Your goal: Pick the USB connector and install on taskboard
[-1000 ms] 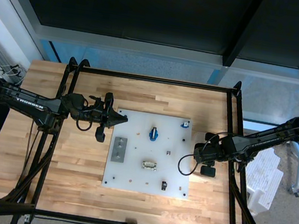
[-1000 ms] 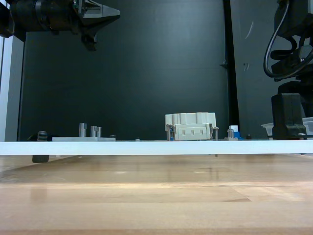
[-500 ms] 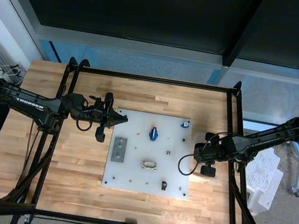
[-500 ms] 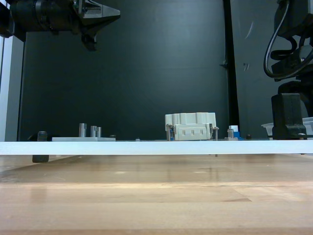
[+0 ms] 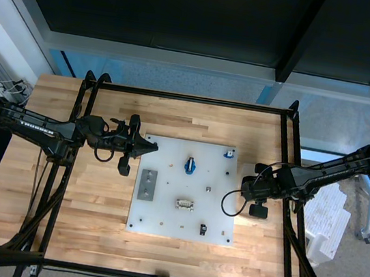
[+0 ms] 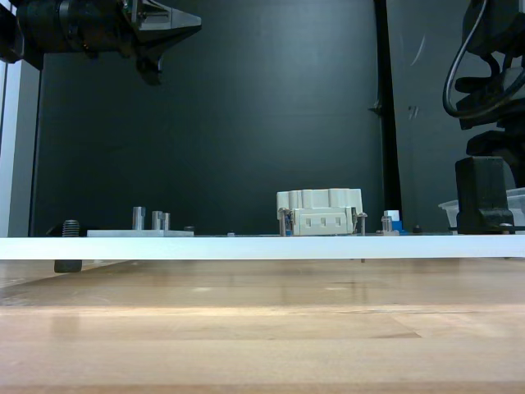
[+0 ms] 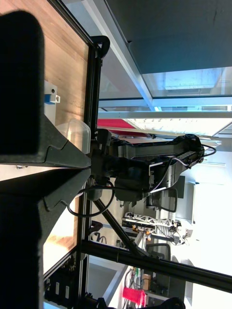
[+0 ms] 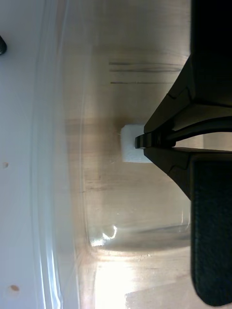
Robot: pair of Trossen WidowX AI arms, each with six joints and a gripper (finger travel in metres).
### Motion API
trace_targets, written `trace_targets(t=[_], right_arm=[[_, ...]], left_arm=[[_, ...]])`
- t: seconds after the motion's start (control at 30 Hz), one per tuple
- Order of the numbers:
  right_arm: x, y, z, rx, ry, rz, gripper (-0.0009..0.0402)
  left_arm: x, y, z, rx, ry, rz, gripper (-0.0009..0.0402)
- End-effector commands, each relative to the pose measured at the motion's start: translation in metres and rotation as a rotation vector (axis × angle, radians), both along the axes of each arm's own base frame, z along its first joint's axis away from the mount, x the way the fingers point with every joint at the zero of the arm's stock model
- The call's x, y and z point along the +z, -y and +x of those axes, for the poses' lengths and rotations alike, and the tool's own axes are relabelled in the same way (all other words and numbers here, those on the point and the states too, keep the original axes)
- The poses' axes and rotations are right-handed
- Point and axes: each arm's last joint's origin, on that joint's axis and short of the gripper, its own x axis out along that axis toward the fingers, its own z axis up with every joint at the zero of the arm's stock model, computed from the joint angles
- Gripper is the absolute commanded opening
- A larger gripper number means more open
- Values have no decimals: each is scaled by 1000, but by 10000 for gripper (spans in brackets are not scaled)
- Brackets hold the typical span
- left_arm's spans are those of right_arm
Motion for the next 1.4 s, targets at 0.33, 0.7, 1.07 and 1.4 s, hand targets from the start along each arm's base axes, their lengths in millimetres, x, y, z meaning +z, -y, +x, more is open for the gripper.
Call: trace_targets(t=[0.33,0.7,1.07,1.4], right_arm=[[10,0,0,-8,11,2,0],[54,-4,9,34,61,11,0],[72,-23,37,71,83,9,0],[77,-62,75,50,61,34,0]], left_arm=[[0,0,0,0,0,0,0],[0,0,0,0,0,0,0],[0,0,0,0,0,0,0],[0,0,0,0,0,0,0]])
